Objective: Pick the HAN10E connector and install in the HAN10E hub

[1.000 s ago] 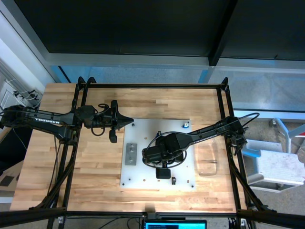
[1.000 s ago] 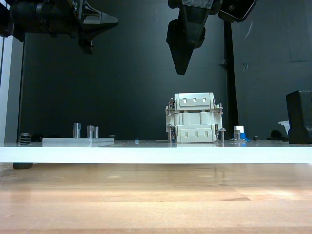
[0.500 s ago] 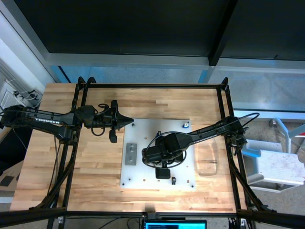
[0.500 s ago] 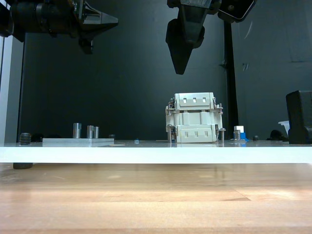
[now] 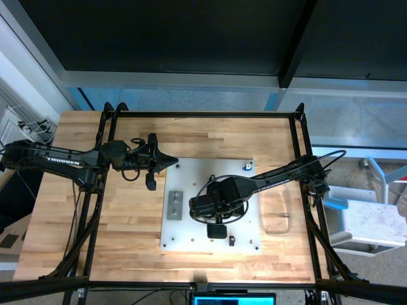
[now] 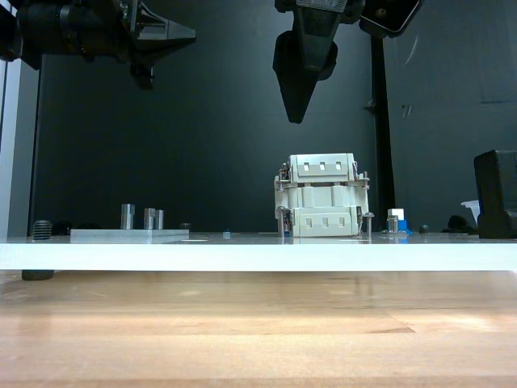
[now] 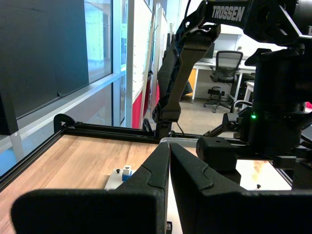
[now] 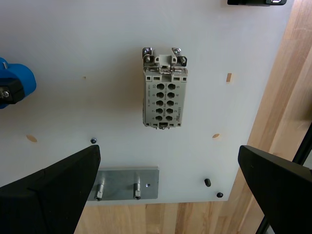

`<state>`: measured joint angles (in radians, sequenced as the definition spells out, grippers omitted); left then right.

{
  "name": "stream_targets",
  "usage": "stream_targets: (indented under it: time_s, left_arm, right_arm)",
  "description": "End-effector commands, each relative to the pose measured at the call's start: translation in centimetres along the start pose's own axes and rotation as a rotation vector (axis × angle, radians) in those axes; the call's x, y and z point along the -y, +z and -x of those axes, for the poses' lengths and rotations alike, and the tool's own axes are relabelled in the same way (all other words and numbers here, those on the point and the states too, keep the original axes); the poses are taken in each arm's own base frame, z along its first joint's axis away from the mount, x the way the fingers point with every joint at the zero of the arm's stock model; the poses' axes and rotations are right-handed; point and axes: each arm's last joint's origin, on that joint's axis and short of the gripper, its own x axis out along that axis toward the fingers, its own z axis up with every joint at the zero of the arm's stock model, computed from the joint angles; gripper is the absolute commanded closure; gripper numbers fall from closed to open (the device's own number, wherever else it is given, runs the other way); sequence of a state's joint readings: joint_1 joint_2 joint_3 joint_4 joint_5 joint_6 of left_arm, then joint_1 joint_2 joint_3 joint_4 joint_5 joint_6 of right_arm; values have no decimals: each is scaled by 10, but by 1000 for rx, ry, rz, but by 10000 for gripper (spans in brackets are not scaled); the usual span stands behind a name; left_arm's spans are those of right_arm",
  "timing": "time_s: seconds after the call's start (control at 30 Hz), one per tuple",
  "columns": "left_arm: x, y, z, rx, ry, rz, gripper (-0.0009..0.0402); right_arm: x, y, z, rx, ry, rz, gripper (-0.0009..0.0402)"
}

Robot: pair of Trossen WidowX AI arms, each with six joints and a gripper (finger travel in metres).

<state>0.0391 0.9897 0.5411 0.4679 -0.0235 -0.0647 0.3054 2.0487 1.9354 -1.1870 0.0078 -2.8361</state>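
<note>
ten-hole plug stacked on its socket, right end effector spread above it

we read "trossen" on the left arm [image 5: 63,161] in the high view and on the right arm [image 7: 229,13] in the left wrist view. we count two rows of five dark holes on the han10e connector [image 8: 162,92], one blue part [image 8: 13,87], and two posts on the grey metal block [image 8: 127,183]. the connector sits on top of the han10e hub [image 6: 323,221] on the white plate [image 5: 184,236], hole face up. its long axis runs across the counter [image 5: 127,222], one short end toward the block. the right end effector [image 6: 297,105] hangs above it, fingers wide apart, holding nothing. the left end effector [image 7: 169,156] hovers by the plate's far left corner, pinched nearly closed.
</note>
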Motion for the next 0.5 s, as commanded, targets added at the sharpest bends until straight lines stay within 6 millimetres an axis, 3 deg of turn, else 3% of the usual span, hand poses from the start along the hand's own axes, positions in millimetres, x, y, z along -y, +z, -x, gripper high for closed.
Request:
stream_targets:
  time_s: [0.03, 0.5]
  left_arm:
    - [0, 0, 0, 0, 0, 0, 393]
    - [0, 0, 0, 0, 0, 0, 393]
  right_arm:
    - [0, 0, 0, -4, -1, 0, -7]
    - [0, -1, 0, -13, -4, 0, -7]
